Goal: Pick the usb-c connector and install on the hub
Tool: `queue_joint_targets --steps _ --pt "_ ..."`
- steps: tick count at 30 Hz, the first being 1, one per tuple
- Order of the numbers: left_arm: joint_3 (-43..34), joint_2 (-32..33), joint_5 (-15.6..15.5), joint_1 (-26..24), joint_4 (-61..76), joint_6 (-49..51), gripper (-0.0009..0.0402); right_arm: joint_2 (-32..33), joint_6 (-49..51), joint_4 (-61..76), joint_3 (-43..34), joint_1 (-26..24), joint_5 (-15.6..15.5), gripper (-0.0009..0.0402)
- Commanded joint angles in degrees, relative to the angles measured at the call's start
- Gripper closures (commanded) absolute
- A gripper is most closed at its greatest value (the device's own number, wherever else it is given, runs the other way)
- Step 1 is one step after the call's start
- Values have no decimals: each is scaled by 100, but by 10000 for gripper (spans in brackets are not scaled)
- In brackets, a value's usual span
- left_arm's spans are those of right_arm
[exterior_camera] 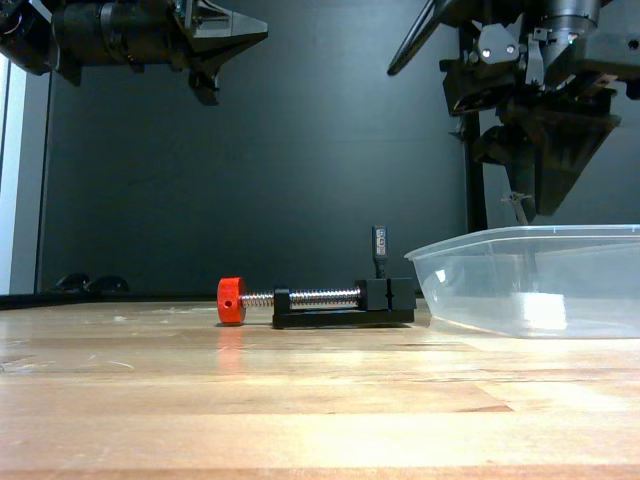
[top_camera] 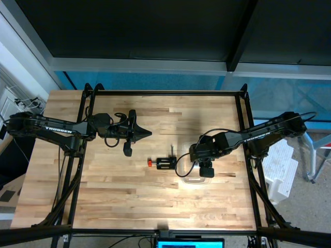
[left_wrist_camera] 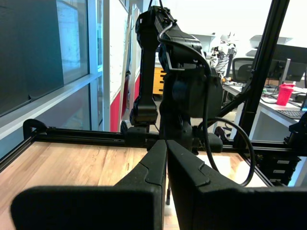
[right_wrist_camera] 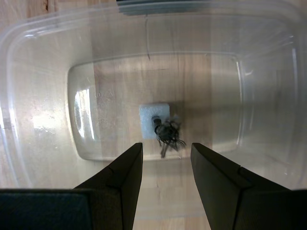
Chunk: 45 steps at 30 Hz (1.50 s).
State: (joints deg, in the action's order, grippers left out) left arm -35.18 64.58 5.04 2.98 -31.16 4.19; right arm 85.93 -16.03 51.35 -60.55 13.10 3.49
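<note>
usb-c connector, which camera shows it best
Right wrist view: it looks straight down into the clear tub, where the usb-c connector lies free below the open right gripper. Low view shows only a pale blur through the tub wall; high and left wrist views don't show it. The left gripper hangs shut over the table's left side.
</note>
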Motion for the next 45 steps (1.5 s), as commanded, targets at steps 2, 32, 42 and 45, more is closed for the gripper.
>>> queue_joint_targets --steps 2,32,42,45 --pt "-2 2 2 2 -2 0 393 131 -2 -46 7 33 0 255" --pt "-2 2 2 2 -2 0 393 643 -22 -870 343 122 0 256" --pt "-2 2 2 0 -2 0 393 643 -13 -850 345 129 13 256" --pt "-2 2 2 0 -2 0 393 643 -13 -857 345 129 13 258"
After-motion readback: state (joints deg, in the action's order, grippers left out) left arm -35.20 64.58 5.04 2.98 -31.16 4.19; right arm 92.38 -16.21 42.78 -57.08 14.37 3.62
